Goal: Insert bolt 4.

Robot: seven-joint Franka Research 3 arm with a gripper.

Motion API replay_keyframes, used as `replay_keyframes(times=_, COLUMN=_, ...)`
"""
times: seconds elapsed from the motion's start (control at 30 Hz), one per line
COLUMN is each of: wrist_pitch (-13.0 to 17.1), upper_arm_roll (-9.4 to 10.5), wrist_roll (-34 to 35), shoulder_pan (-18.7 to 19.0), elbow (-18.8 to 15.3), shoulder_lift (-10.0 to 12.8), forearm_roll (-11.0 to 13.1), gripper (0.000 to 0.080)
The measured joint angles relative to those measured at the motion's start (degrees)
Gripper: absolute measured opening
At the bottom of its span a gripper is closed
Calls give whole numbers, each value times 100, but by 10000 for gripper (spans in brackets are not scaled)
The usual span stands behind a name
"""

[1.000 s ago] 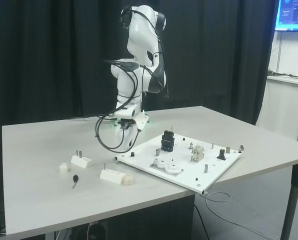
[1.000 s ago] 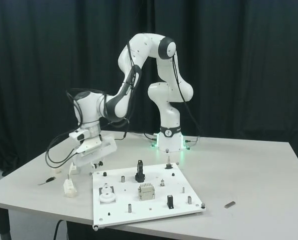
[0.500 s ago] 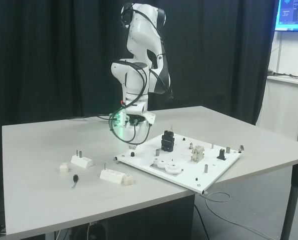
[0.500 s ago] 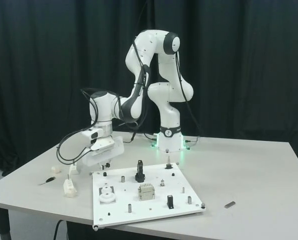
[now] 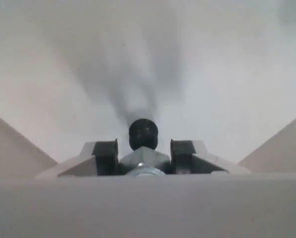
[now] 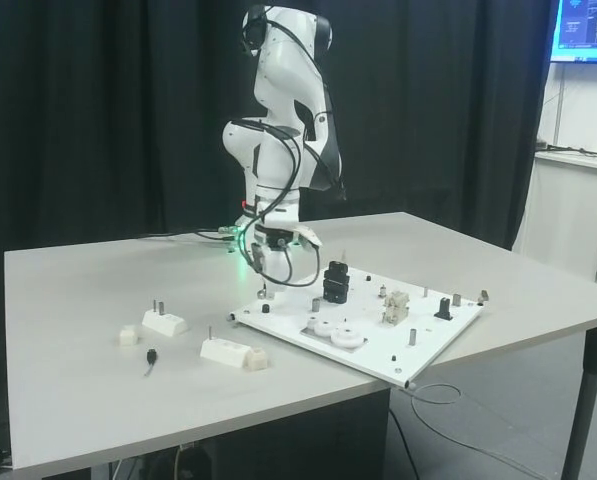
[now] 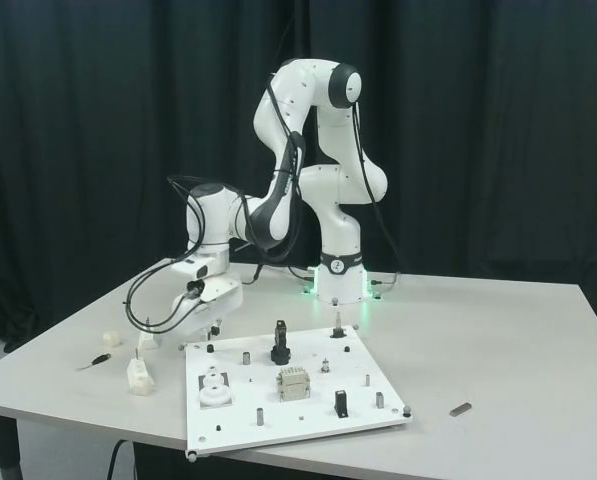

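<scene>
My gripper (image 5: 144, 157) is shut on a bolt (image 5: 143, 135) with a black end, which pokes out between the two black fingertips (image 5: 106, 156). It hangs just above the white board (image 5: 212, 74). In the first room view the gripper (image 6: 266, 286) hovers low over the board's (image 6: 378, 345) near left corner, close above a small black bolt head (image 6: 266, 308) seated there. The second room view shows the gripper (image 7: 214, 326) at the board's (image 7: 308, 410) far left corner, next to that same black bolt head (image 7: 210, 347).
Two white holders (image 6: 164, 322) (image 6: 233, 352), a small white block (image 6: 128, 336) and a black tool (image 6: 151, 357) lie on the table left of the board. On the board stand a black fixture (image 6: 335, 282), white gears (image 6: 336, 332) and several pegs. A grey bar (image 7: 461, 408) lies right of it.
The arm has swung from beside the white holders over to the board's corner, and the wrist has turned down so the gripper now hangs low over the board.
</scene>
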Motion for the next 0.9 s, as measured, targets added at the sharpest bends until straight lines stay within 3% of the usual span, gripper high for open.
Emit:
replay_keyframes(times=0.3, wrist_pitch=68, upper_arm_roll=0, wrist_roll=-765, shoulder_pan=53, elbow=-57, shoulder_lift=0, forearm_roll=-153, gripper=224)
replay_keyframes(times=0.9, wrist_pitch=900, upper_arm_roll=1, wrist_roll=-1281, shoulder_pan=166, elbow=-485, shoulder_lift=-1, forearm_roll=-899, gripper=224)
